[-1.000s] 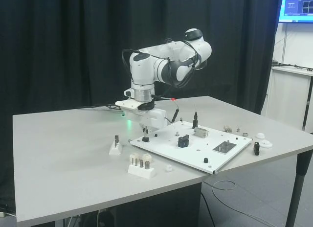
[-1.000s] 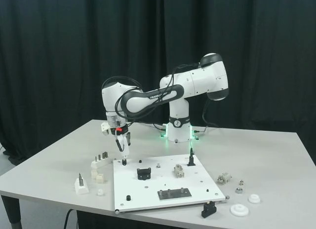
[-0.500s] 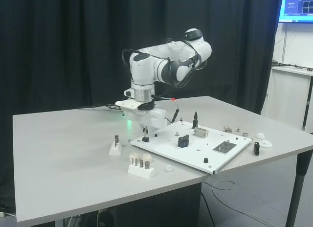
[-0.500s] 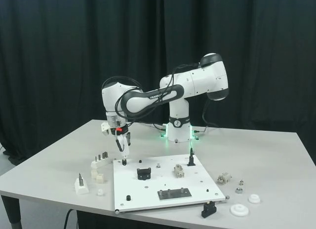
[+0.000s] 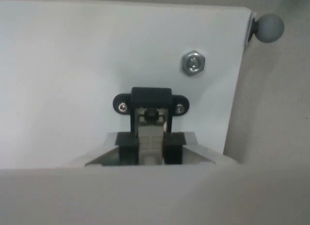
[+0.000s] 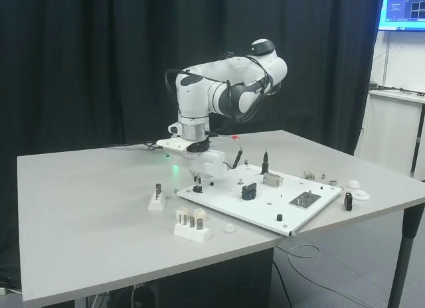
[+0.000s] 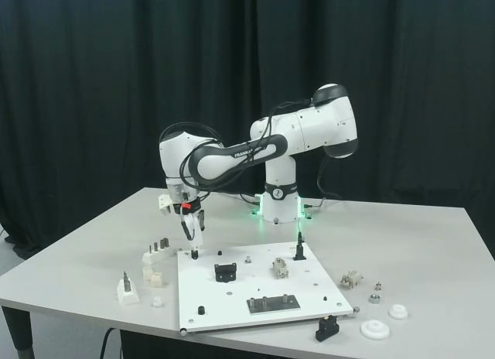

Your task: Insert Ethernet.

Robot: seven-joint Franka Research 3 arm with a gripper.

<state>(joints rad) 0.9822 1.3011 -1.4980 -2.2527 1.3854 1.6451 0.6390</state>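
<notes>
In the wrist view my gripper (image 5: 150,138) is shut on the grey Ethernet plug (image 5: 149,130), one black finger on each side of it. The plug's tip sits in the mouth of a black socket (image 5: 151,95) screwed to the white board (image 5: 72,65). How deep the plug sits is hidden. From the room cameras the gripper (image 6: 198,178) (image 7: 192,241) points straight down over the socket (image 6: 198,188) (image 7: 194,254) at the board's corner nearest the white holders.
A hex nut (image 5: 193,63) and a grey ball foot (image 5: 269,27) lie near the socket. The board (image 6: 265,205) also carries a black block (image 6: 249,190), an upright black post (image 6: 265,163) and a grey plate (image 6: 305,199). White holders (image 6: 192,227) (image 6: 157,199) stand beside it; loose parts (image 6: 358,192) lie far right.
The arm's wrist and hand have shifted slightly, the hand a touch higher over the socket. The plug stays between the fingers.
</notes>
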